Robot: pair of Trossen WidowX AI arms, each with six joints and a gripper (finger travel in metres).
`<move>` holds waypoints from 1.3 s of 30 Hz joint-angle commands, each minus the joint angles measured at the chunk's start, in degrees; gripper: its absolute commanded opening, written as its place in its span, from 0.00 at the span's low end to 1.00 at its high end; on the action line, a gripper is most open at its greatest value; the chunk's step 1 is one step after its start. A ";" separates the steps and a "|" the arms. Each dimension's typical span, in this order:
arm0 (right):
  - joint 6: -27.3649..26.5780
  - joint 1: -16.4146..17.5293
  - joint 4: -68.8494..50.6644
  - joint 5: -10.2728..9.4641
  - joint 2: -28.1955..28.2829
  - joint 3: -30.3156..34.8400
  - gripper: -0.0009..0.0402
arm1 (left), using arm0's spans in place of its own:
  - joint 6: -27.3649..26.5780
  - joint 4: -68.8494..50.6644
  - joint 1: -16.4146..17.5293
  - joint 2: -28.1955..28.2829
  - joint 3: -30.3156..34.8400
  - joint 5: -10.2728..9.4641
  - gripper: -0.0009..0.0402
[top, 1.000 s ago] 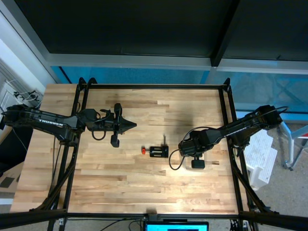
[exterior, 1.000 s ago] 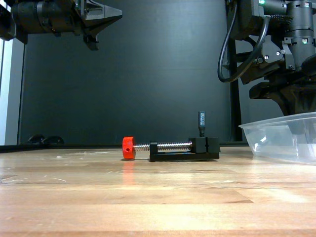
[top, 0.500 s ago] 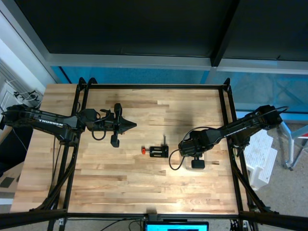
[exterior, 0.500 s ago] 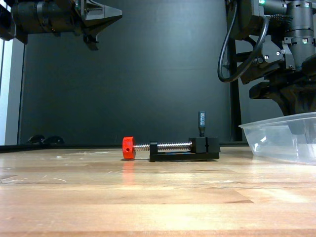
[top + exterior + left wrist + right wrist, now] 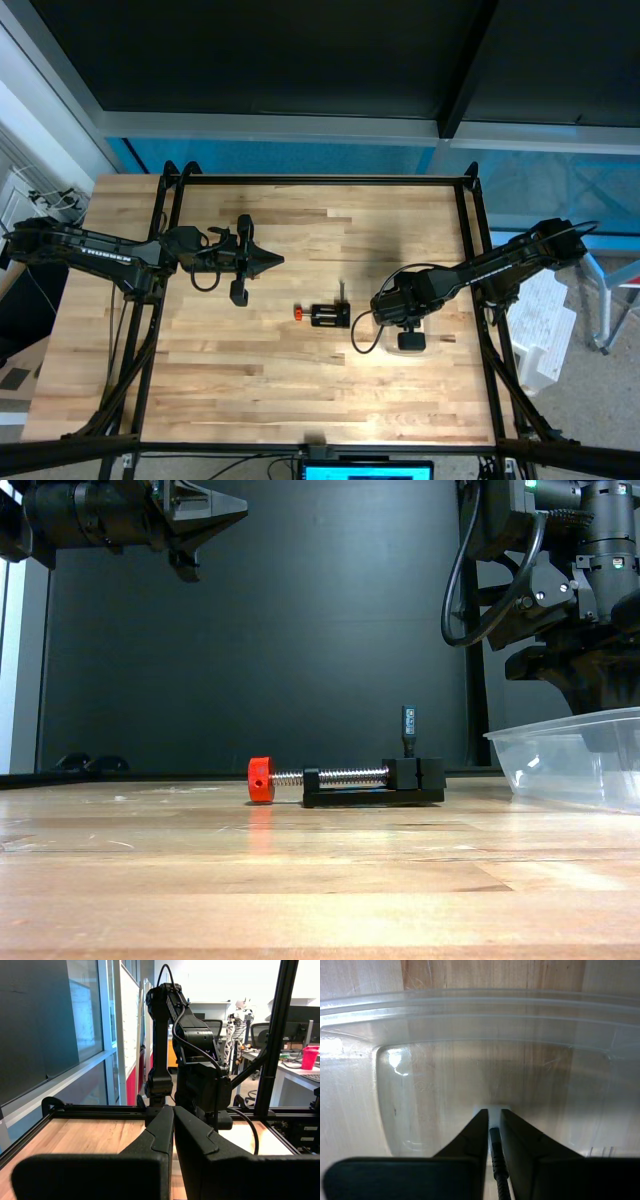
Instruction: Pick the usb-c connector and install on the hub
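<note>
Right hand (image 5: pixel 492 1113) clasping connector (image 5: pixel 492 1107), left hand (image 5: pixel 173 1108) aloft

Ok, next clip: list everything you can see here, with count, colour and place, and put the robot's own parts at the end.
table: one, light wood, under everything.
frame: one, black rails, along the table's edges.
hub: one, black block, mid-table between the arms.
knob: one, orange-red, at the hub's left end in the low view.
pin: one, dark, standing up from the hub.
clear tray: one, transparent, on the table right of the hub.
usb-c connector: one, whitish, inside the tray, at the right gripper's fingertips.
left gripper: one, black, shut, high over the table's left part.
right gripper: one, black, pointing down into the tray, apparently closed on the connector.
</note>
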 commanded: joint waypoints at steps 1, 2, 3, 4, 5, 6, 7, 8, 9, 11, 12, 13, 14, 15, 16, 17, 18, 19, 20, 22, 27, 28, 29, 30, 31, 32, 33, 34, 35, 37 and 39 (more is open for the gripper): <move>0.00 0.04 0.00 0.04 -0.02 0.26 0.22 | 0.00 0.02 0.02 0.02 0.00 0.00 0.02; 0.00 0.04 -0.02 0.04 -0.02 0.35 0.25 | 0.00 0.02 0.02 0.00 0.00 0.00 0.02; -0.02 0.04 -0.02 0.04 -0.02 0.42 0.28 | 0.00 0.02 0.00 0.00 0.00 0.00 0.02; -0.02 0.04 -0.02 0.04 -0.02 0.46 0.30 | 0.00 0.02 0.00 0.02 0.00 0.00 0.02; 0.00 0.04 -0.02 0.04 -0.07 0.46 0.32 | 0.00 0.02 0.02 0.02 0.00 0.00 0.02; 0.00 0.04 -0.04 0.04 -0.15 0.44 0.35 | 0.00 0.02 0.00 0.00 0.00 0.00 0.02; 0.02 0.04 -0.04 0.02 -0.24 0.44 0.37 | 0.00 0.02 0.00 0.02 0.00 0.00 0.02; 0.02 0.04 -0.04 0.02 -0.35 0.44 0.39 | 0.00 0.02 0.02 0.02 0.00 0.00 0.02; 0.00 0.04 -0.04 0.04 -0.66 0.44 0.41 | 0.00 0.02 0.00 0.02 0.00 0.00 0.02; 0.00 0.04 0.00 0.04 -1.14 0.44 0.44 | 0.00 0.02 0.02 0.02 0.00 0.00 0.02; 0.02 0.04 0.00 0.02 -1.46 0.44 0.46 | 0.00 0.02 0.02 0.00 0.00 0.00 0.02; 0.00 0.04 -0.02 0.02 -1.81 0.44 0.47 | 0.00 0.00 0.00 0.00 0.00 0.00 0.02; 0.00 0.04 -0.04 0.02 -2.21 0.46 0.49 | 0.00 0.02 0.02 0.00 0.00 0.00 0.02; 0.00 0.04 -0.04 0.00 -2.60 0.46 0.50 | 0.00 0.02 0.02 0.02 0.00 0.00 0.02; 0.00 0.04 -0.07 0.00 -2.95 0.44 0.51 | 0.00 0.02 0.00 0.00 0.00 0.00 0.02; 0.00 0.04 -0.09 0.00 -3.28 0.46 0.51 | 0.00 0.02 0.02 0.00 0.00 0.00 0.02; 0.02 0.04 -0.13 -0.02 -3.61 0.55 0.52 | 0.00 0.02 0.02 0.00 0.00 0.00 0.02; 0.02 0.04 -0.28 -0.02 -3.80 0.74 0.52 | 0.00 0.02 0.00 0.00 0.00 0.00 0.02; 0.00 0.04 -0.70 -0.02 -4.04 1.03 0.53 | 0.00 0.02 0.02 0.02 0.00 0.00 0.02; -0.02 0.04 -1.68 0.00 -4.55 1.64 0.52 | 0.00 0.02 0.00 0.00 0.00 0.00 0.02; 0.00 0.04 -3.32 0.00 -6.99 1.81 0.52 | 0.00 0.02 0.02 0.00 0.00 0.00 0.02; 0.02 0.04 -3.80 0.00 -7.48 1.81 0.52 | 0.00 0.02 0.02 0.02 0.00 0.00 0.02; 0.02 0.04 -4.31 0.00 -7.93 1.81 0.52 | 0.00 0.02 0.00 0.02 0.00 0.00 0.02; 0.09 0.04 -4.74 0.00 -8.46 1.81 0.52 | 0.00 0.02 0.02 0.00 0.00 0.00 0.02; 0.13 0.07 -5.11 0.00 -8.92 1.81 0.52 | 0.00 0.02 0.02 0.00 0.00 0.00 0.02; 0.13 0.07 -5.49 0.02 -9.42 1.79 0.52 | 0.00 0.02 0.00 0.00 0.00 0.00 0.02; 0.17 0.09 -5.73 0.02 -9.94 1.79 0.52 | 0.00 0.02 0.02 0.00 0.00 0.00 0.02; 0.22 0.11 -5.92 0.04 -10.54 1.70 0.52 | 0.00 0.02 0.02 0.00 0.00 0.00 0.02; 0.22 0.13 -6.16 0.04 -11.19 1.64 0.52 | 0.00 0.02 0.00 0.00 0.00 0.00 0.02; 0.26 0.15 -6.75 0.07 -12.33 1.44 0.52 | 0.00 0.02 0.02 0.00 0.00 0.00 0.02; 0.70 0.17 -7.45 0.07 -13.38 1.18 0.52 | 0.00 0.02 0.00 0.00 0.00 0.00 0.02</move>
